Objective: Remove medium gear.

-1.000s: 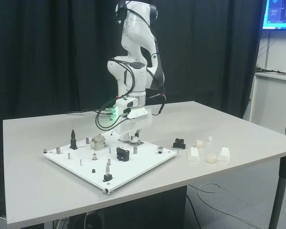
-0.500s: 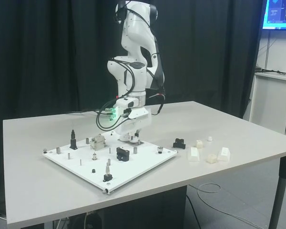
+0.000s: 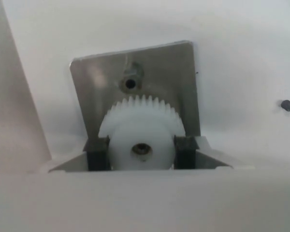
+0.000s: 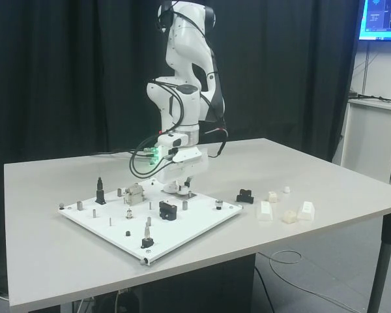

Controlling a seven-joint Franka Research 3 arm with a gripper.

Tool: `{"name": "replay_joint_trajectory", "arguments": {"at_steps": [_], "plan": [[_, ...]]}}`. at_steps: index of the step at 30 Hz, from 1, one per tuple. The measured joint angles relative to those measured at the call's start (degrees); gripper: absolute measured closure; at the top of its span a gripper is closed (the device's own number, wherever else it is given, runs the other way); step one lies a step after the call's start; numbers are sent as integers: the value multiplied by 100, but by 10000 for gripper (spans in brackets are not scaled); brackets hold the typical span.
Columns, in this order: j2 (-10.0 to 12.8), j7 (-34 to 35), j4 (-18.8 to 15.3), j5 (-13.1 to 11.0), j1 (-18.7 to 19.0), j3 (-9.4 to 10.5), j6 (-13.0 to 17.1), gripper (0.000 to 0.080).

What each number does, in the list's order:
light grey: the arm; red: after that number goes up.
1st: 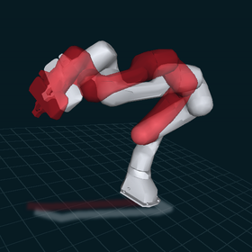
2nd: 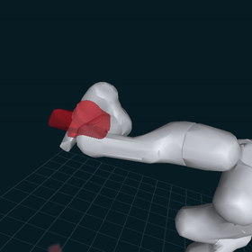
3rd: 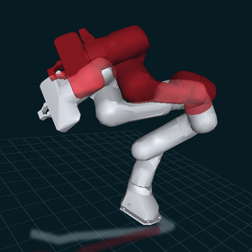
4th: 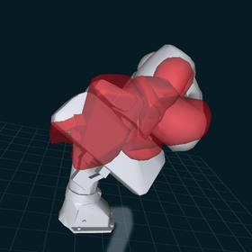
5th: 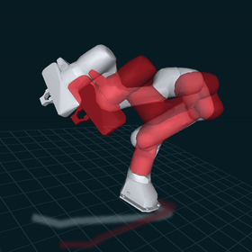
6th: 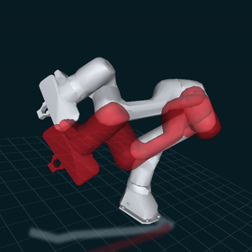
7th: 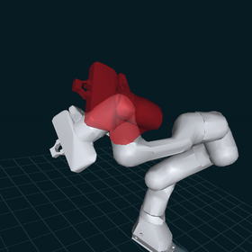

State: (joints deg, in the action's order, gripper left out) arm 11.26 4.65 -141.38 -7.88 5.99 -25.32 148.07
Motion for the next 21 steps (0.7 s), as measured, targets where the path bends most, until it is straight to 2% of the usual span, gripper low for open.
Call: {"name": "replay_joint_trajectory", "arguments": {"at_steps": [21], "plan": [[21, 30, 25, -24, 4, -1, -26, 521]]}}
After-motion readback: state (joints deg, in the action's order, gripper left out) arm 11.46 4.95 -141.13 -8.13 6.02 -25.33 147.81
